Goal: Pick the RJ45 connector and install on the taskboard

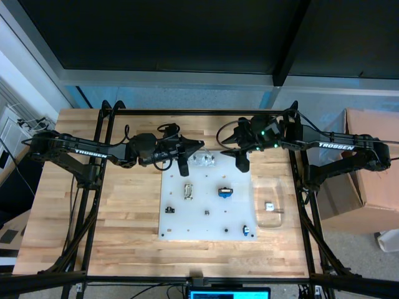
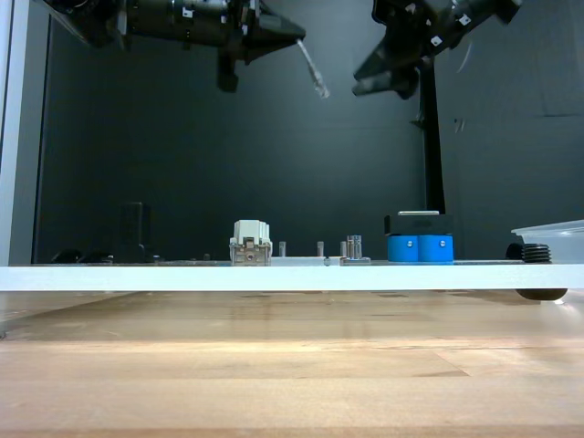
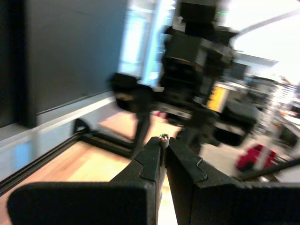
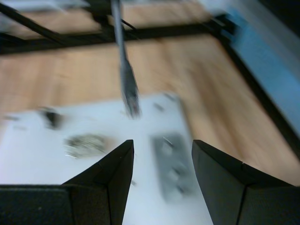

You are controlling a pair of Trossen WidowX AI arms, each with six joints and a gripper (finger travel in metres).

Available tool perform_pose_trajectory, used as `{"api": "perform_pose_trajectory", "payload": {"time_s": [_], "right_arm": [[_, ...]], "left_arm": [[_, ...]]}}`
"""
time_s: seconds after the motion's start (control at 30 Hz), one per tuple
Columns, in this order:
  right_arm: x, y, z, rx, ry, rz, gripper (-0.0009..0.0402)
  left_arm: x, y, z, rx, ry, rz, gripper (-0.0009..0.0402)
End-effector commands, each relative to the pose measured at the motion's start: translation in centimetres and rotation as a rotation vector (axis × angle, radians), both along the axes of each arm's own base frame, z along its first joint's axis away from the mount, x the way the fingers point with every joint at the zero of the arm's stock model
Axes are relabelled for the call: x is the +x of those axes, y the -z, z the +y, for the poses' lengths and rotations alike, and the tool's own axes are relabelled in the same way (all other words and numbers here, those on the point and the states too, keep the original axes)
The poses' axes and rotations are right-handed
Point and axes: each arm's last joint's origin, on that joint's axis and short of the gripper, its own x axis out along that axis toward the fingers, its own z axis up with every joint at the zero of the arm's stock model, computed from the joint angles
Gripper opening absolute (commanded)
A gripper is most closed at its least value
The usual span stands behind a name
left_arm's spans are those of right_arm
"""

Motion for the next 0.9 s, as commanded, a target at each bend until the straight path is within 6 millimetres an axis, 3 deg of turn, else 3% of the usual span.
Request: {"api": "perform_pose_trajectory", "payload": {"time_s": [0.03, 0.23, 0.57, 0.9], "right_arm": [[0.6, -0.6, 1.5, -0.045, 0.128, 0.049, 0.0160], [2.9, -2.4, 2.5, 0.064, 0.204, 0.022, 0.0166], [6.9, -3.1, 2.1, 0.041, 0.313, 0.104, 0.0169], [7.4, -2.8, 2.0, 0.059, 0.334, 0.106, 0.0169]], "left_arm": [[-0.1, 0.1, -0.3, -0.025, -0.073, 0.003, 0.0000], [0.6, -0.3, -1.0, -0.044, -0.176, 0.065, 0.0000], [3.5, -3.0, -1.3, -0.091, -0.214, 0.169, 0.0000], [3.6, -3.0, -1.2, -0.127, -0.257, 0.184, -0.0001]]}}
